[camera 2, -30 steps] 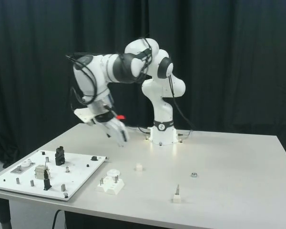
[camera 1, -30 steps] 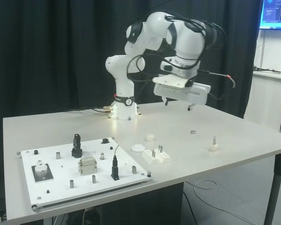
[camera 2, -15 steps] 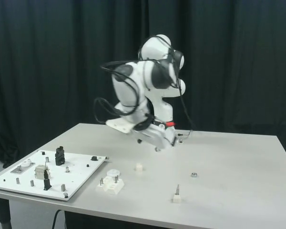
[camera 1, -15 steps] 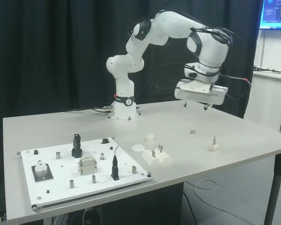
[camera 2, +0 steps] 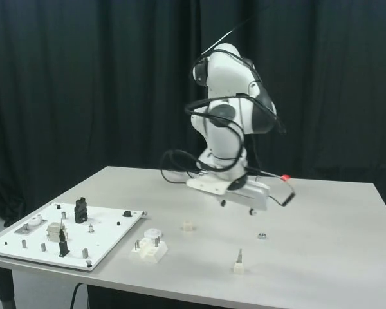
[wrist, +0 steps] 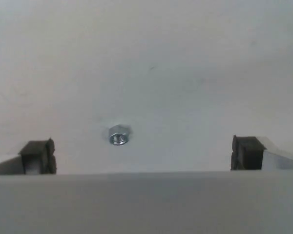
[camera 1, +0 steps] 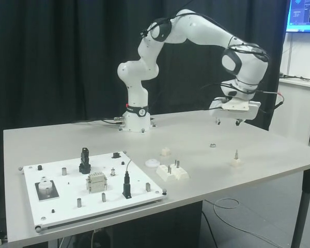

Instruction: Pick bolt 4.

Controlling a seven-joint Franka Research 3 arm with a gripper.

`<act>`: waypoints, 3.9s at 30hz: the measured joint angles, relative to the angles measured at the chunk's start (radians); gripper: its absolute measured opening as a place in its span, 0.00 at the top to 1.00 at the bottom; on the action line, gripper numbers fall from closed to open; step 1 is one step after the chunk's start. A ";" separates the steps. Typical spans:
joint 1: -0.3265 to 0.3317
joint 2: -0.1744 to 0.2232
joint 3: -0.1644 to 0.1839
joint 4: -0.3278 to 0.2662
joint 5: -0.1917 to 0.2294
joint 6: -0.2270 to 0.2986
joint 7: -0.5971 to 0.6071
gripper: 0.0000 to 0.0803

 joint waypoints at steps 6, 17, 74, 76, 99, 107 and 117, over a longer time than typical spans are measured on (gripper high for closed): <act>0.001 -0.038 0.070 -0.105 -0.025 0.092 0.008 0.00; 0.023 -0.101 0.129 -0.276 -0.039 0.252 0.088 0.00; 0.150 -0.380 0.118 -0.976 -0.041 0.988 0.023 0.00; 0.150 -0.379 0.120 -0.985 -0.041 1.006 0.017 0.00; 0.166 -0.320 0.131 -0.999 -0.087 1.105 -0.002 0.00; 0.166 -0.298 0.127 -0.999 -0.089 1.140 -0.002 0.00; 0.165 -0.275 0.123 -0.997 -0.090 1.163 0.003 0.00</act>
